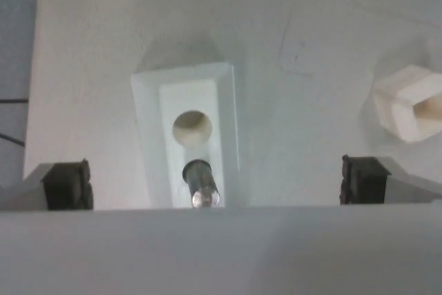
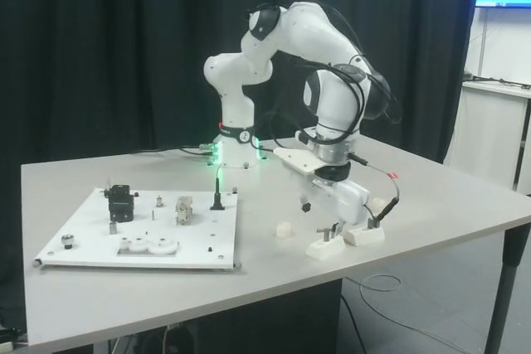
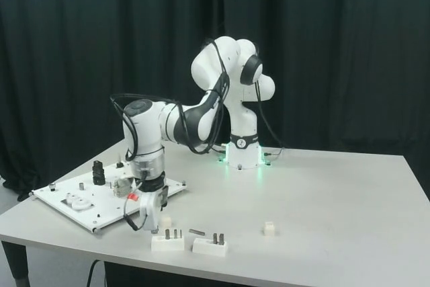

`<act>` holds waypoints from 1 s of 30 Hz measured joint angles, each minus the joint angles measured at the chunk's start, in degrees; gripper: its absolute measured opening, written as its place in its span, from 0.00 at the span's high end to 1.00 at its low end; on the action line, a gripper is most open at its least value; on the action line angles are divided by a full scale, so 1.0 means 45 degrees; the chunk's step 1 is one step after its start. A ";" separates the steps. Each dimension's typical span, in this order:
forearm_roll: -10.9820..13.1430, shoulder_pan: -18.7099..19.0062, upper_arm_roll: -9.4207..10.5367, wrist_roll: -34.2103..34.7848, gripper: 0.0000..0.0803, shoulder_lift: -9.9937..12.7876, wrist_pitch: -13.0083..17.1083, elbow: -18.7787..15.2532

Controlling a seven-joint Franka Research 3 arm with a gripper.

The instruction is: Pick round peg 3.

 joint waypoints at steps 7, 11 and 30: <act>-0.0111 0.0111 0.0420 0.0000 0.00 -0.0876 0.1912 -0.1860; -0.0125 0.0239 0.0554 -0.0013 0.00 -0.1346 0.3191 -0.2991; -0.0180 0.0785 0.0824 -0.0120 0.00 -0.2066 0.6892 -0.5479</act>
